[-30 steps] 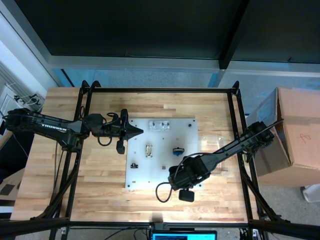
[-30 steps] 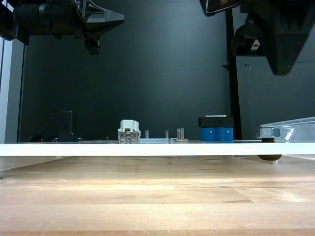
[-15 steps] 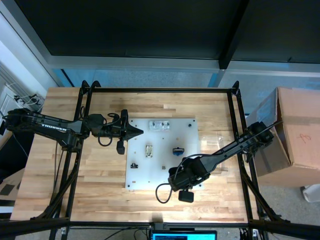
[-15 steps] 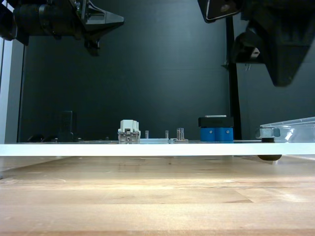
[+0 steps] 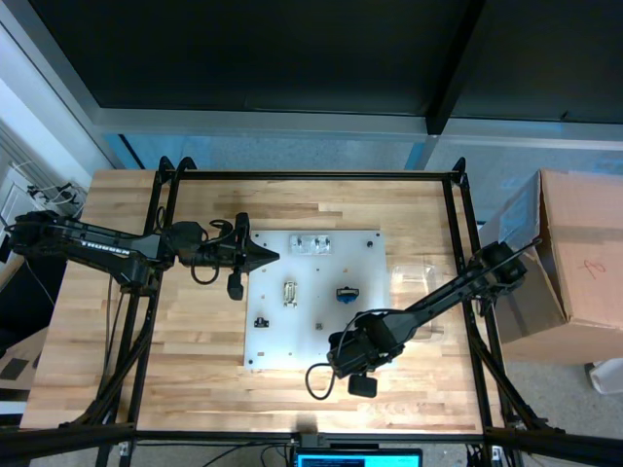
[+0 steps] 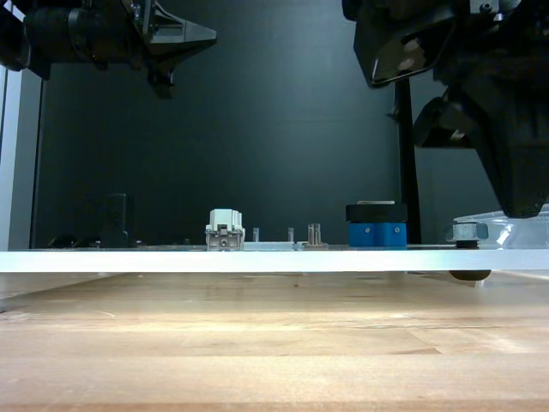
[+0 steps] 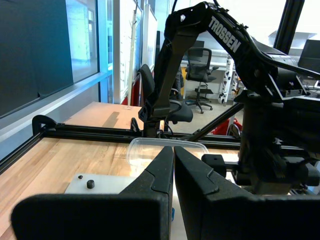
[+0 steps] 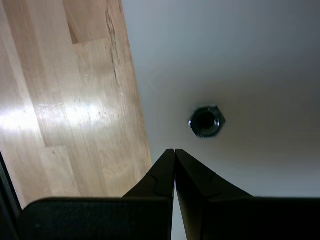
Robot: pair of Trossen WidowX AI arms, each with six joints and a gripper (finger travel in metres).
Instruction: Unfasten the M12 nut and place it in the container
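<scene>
Right jaws over edge-side nut; left jaws aloft.

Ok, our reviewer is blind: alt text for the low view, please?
Silver nut sits on its stud at the board's right, clear tray behind. Right gripper hangs close above it; left gripper hangs high at left.
</scene>
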